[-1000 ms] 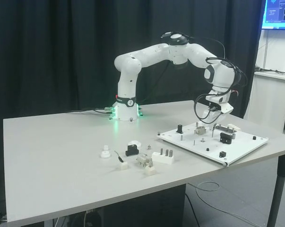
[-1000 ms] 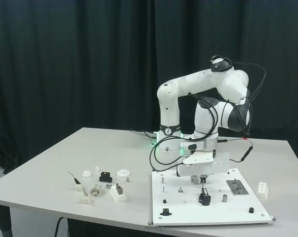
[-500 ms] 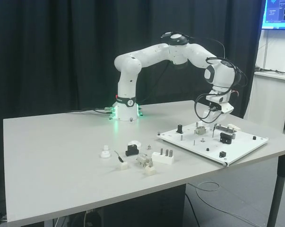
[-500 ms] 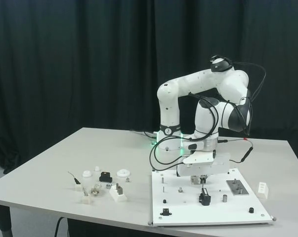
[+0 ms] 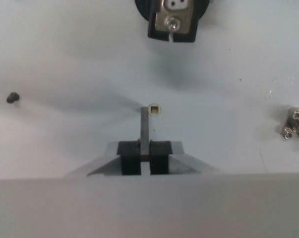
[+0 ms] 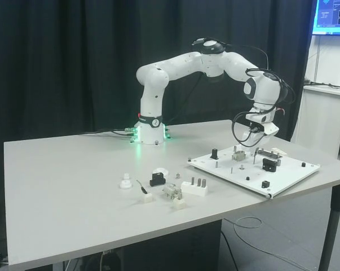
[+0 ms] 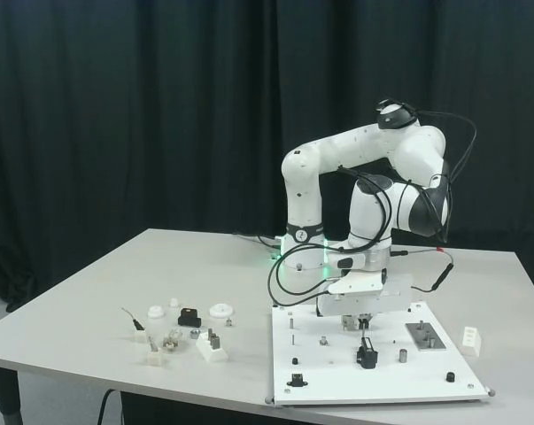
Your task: Insert square peg 1.
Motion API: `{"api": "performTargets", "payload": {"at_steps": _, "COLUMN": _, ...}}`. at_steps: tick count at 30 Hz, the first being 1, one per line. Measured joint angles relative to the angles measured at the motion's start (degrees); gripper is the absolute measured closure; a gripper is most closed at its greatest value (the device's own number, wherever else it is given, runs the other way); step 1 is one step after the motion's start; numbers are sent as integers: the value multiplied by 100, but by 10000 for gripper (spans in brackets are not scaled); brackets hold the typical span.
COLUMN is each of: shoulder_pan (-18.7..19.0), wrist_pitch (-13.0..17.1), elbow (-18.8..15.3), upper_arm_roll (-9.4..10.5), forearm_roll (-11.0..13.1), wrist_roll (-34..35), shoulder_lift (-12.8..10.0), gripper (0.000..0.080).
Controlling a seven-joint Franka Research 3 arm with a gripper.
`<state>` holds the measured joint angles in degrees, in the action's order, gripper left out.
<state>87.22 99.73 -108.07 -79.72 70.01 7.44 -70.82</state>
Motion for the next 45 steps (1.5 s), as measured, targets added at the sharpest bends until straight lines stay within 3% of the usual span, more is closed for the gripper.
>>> {"api": "performTargets", "payload": {"at_steps": 45, "shoulder_pan": 52, "wrist_pitch": 66, "elbow": 1, "upper_arm_roll": 17, "forearm_roll": -107, "wrist_roll": 83, "shoulder_lift": 13, "gripper": 767}}
